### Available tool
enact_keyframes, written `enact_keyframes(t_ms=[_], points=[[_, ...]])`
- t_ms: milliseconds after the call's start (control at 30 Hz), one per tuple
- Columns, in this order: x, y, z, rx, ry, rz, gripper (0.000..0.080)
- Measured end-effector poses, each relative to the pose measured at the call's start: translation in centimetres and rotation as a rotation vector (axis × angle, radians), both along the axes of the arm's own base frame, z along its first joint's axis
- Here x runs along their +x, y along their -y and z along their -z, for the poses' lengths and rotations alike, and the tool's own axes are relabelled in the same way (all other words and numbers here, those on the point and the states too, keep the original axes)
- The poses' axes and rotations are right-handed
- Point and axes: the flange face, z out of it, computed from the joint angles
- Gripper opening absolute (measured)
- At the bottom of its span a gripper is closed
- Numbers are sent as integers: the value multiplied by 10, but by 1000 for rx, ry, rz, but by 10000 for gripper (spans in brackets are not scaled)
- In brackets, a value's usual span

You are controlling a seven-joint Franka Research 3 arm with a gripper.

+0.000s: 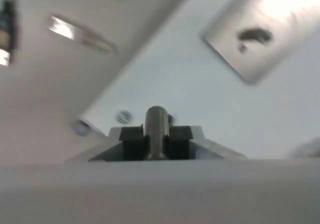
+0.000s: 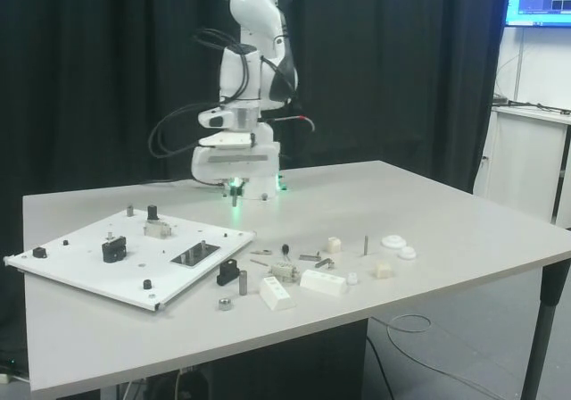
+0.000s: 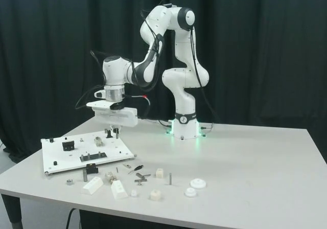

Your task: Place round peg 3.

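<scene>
The pincer (image 1: 156,143) is pinching a small round peg (image 1: 156,129) between its two black fingers (image 1: 131,140). The peg stands up straight in the grip. One end pokes out past the fingertips, and the fingers press on its sides.

The peg looks like a short grey metal rod, smooth and shiny, with a rounded end. I think it is stiff and hard and will not bend or break. It is likely light for its size, but smooth metal can slip. So the best place to hold it is on its round sides, near the middle, with the free end left bare to go into a hole. That is how the pincer holds it here.

In the room views the pincer (image 3: 112,132) hangs above the far edge of the white board (image 3: 61,162), not touching it. The board is flat, has square corners and lies on the grey table (image 3: 245,162). A flat shiny metal plate (image 1: 255,29) with a dark hole sits on the board. Some small black blocks (image 3: 67,145) and short posts stand on the board too.

In front of the board, loose parts lie on the table. There are white blocks (image 2: 323,281), little white wheels (image 2: 393,240), a nut (image 2: 225,304) and a thin pin standing upright (image 2: 365,243).

The white arm (image 3: 176,60) bends over from its base at the back of the table, where small green lights (image 3: 171,132) glow.
</scene>
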Motion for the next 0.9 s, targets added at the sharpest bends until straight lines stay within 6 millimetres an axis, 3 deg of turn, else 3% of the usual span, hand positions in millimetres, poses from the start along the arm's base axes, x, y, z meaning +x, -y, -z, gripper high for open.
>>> enact_keyframes(t_ms=[467, 900], points=[[55, -77, -5, 17, 61, -70, 104], [111, -137, 12, -24, 52, -176, 104]])
